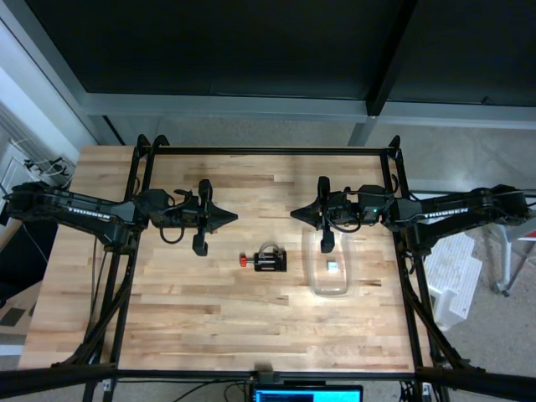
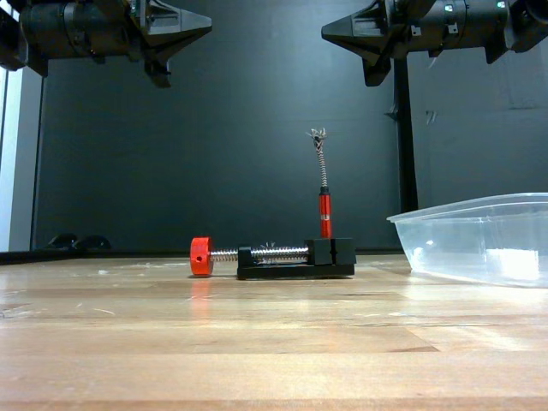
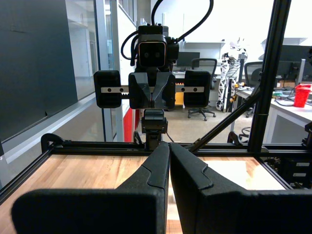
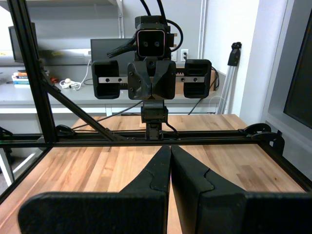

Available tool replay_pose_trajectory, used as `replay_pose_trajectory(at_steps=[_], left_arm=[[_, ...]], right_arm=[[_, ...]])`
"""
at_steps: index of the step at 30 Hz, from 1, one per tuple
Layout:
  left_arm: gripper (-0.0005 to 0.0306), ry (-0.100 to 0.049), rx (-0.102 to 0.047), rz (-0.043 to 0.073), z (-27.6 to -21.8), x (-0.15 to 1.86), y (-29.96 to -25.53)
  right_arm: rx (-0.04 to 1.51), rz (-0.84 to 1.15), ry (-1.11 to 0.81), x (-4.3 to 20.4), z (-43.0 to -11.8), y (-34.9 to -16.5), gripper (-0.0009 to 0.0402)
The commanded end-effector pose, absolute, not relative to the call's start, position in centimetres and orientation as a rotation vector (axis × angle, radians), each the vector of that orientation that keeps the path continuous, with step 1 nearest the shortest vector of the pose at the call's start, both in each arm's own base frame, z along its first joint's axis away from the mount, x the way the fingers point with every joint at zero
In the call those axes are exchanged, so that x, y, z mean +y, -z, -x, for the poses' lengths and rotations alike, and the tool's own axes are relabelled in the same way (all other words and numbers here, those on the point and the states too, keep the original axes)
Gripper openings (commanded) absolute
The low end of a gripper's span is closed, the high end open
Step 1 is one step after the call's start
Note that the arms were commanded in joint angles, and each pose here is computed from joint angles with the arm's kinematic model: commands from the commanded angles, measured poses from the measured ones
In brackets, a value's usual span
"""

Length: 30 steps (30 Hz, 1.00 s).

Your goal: Remove the RCA connector from the receptacle and place in the container

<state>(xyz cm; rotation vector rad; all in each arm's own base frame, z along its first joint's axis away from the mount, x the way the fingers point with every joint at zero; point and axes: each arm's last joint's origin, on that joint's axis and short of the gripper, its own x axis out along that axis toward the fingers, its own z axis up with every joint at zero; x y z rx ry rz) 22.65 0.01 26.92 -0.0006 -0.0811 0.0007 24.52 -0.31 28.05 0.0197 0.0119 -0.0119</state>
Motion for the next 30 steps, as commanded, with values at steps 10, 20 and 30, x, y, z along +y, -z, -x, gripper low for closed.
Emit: replay_pose_trajectory(at_steps=[10, 20, 30], left_arm=[[0.0, 0.0, -0.082, 0.0, -22.65, 0.0, -26.93], [0.0, -0.001, -0.082, 0.0, -22.65, 0.01, -26.93], [0.0, 0.0, -0.082, 0.0, -22.65, 0.0, -26.93]], right_arm=[[0.009, -0.024, -0.001, 0.0, -24.5, -28.1, 0.0], [0.329, -0.069, -0.064, 0.7, -25.1, -29.6, 0.0], [0.809, -0.028, -0.09, 3.2, -27.2, -29.8, 0.0]])
